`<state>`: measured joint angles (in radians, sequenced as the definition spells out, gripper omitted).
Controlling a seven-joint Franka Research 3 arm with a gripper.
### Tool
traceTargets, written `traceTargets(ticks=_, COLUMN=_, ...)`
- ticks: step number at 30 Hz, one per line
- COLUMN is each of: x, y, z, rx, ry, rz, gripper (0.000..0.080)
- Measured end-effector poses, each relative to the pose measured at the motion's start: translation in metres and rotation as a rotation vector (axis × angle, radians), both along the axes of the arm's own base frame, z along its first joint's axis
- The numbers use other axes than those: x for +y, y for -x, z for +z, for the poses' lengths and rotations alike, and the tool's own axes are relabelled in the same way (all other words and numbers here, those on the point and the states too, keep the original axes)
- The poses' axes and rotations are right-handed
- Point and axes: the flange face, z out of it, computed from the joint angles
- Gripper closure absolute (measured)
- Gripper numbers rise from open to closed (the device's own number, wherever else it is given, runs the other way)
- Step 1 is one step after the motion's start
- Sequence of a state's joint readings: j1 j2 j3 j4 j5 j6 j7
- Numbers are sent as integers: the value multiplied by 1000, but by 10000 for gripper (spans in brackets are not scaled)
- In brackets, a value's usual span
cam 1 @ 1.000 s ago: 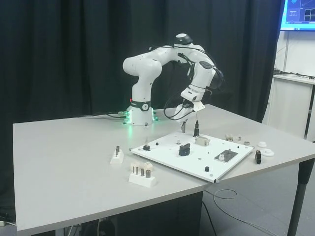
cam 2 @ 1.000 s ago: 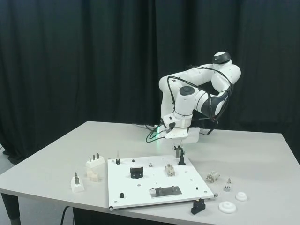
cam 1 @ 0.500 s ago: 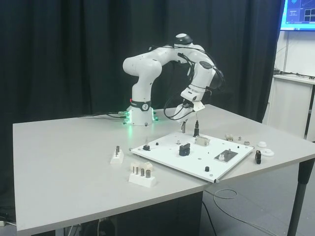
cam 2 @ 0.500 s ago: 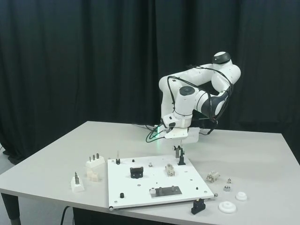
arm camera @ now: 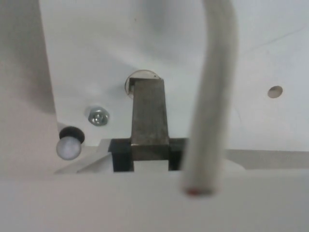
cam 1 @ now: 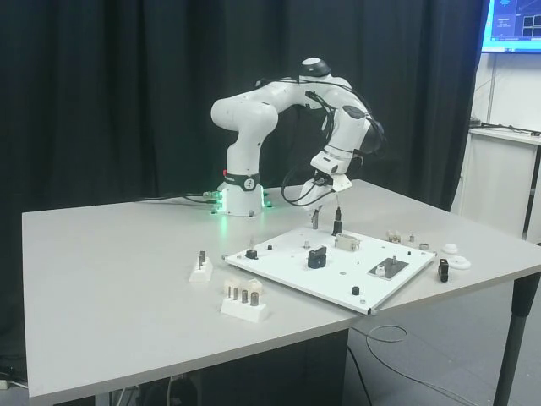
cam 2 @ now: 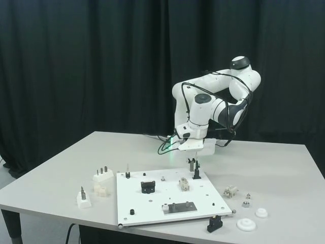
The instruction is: Insert square peg 4.
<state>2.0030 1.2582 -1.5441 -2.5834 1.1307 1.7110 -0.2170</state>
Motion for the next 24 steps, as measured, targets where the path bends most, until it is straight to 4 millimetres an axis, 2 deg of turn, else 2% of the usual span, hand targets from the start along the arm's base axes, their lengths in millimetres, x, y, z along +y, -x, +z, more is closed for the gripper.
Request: traceTargets(ticks=24, x=-2, y=2, z=-1, rx=22, ry=-15, rz=-17, gripper=651)
